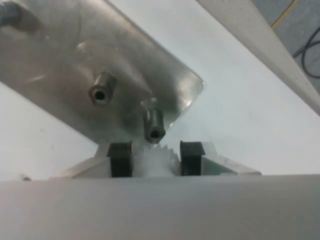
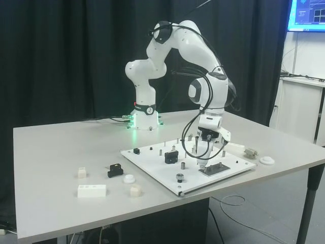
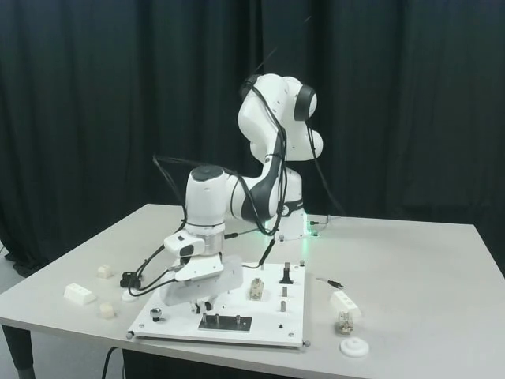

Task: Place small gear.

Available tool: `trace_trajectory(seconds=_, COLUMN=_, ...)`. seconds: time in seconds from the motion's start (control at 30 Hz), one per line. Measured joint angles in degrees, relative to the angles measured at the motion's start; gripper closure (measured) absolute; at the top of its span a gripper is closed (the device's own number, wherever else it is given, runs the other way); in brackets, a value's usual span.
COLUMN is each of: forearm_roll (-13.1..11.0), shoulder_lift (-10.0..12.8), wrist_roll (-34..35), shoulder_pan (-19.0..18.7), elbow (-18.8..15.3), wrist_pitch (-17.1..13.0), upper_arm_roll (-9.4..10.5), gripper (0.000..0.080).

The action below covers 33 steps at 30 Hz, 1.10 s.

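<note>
A small white toothed gear (image 1: pixel 158 161) sits between the two black pads (image 1: pixel 120 159) of my gripper (image 1: pixel 156 159), which is shut on it. It is close to a short metal peg (image 1: pixel 155 125) on a grey metal plate (image 1: pixel 75 65), and a second peg (image 1: pixel 101 89) stands further along the plate. In the first room view the gripper (image 2: pixel 207 161) hangs low over that plate (image 2: pixel 216 169) at the near right of the white board (image 2: pixel 152 170). The second room view shows the gripper (image 3: pixel 205 302) just above the plate (image 3: pixel 225 322). The gear is hidden in both room views.
On the board stand a black part (image 2: pixel 170 157) and several thin pegs. Left of the board lie a white block (image 2: pixel 92 190), a small white cube (image 2: pixel 81 172), a black clip (image 2: pixel 116 170) and two white round parts (image 2: pixel 129 179). To the right lie a white disc (image 2: pixel 266 160) and a connector (image 2: pixel 250 151).
</note>
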<state>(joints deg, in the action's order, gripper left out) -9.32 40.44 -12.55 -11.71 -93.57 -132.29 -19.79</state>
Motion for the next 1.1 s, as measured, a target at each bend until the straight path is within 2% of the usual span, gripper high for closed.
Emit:
trace_trajectory(seconds=0.87, forearm_roll=0.01, shoulder_lift=0.31, wrist_roll=0.0, shoulder_pan=0.58, elbow=1.1, wrist_pitch=0.1, upper_arm_roll=0.23, gripper=0.0603)
trace_trajectory(seconds=1.1, forearm_roll=0.01, shoulder_lift=0.23, wrist_roll=0.0, shoulder_pan=0.79, elbow=1.88, wrist_pitch=0.99, upper_arm_roll=0.28, gripper=0.0603)
